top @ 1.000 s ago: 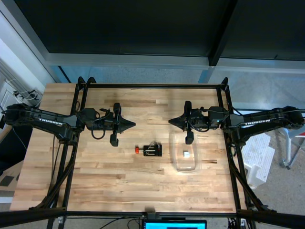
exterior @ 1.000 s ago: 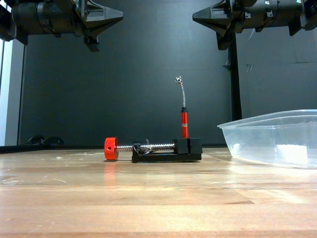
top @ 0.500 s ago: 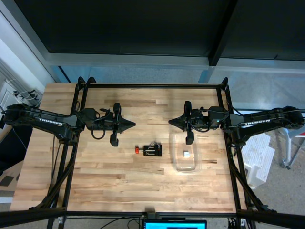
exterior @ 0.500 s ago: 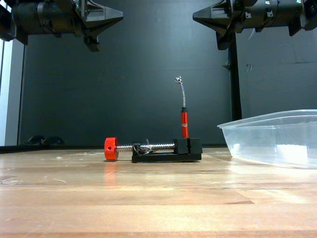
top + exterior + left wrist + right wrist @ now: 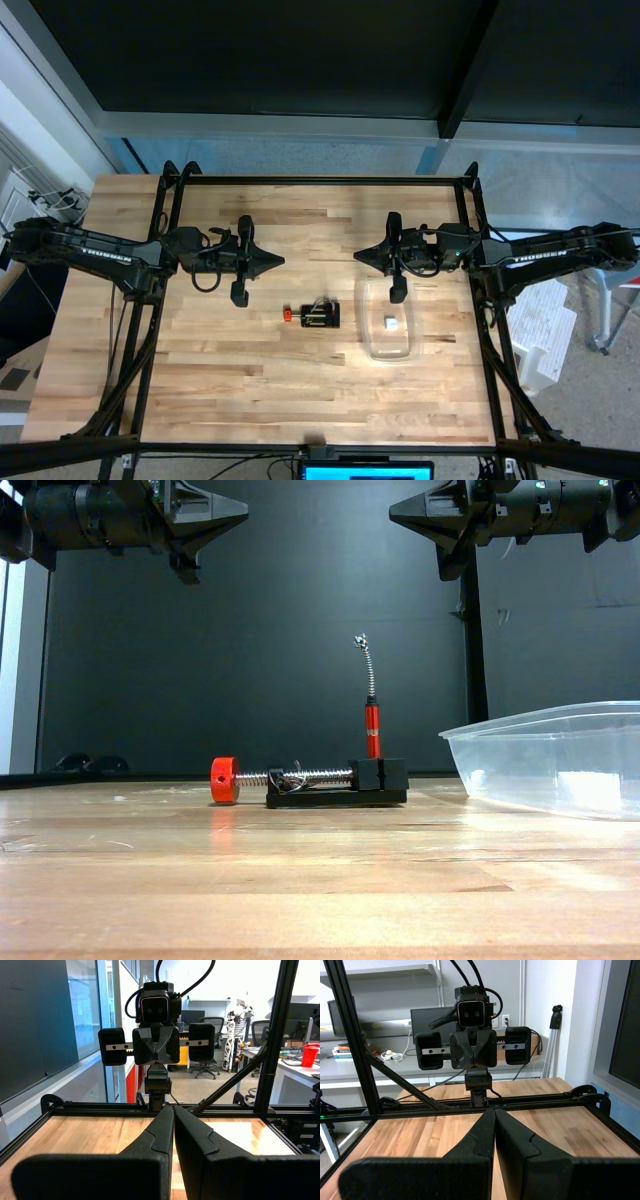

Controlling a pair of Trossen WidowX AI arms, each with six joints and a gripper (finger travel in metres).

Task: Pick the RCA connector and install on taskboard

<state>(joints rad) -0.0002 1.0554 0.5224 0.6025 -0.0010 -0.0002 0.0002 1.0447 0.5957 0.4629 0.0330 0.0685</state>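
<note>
Black taskboard [image 5: 322,316] rests on the table [image 5: 200,370] beneath the raised left pincer [image 5: 278,262] and right pincer [image 5: 360,256], both pressed together.

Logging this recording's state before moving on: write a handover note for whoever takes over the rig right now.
Left claw: shut, empty, parked high over the left of the wooden table.
Right claw: shut, empty, parked high by the clear plastic tray, which holds a small white cube.
Small black rectangular taskboard with red-orange knob: mid-table, between the arms.
Apparent RCA connector, a slim plug with red barrel and silvery coiled spring, stands upright on the taskboard.
Left: confirm seating, which cannot be told.
</note>
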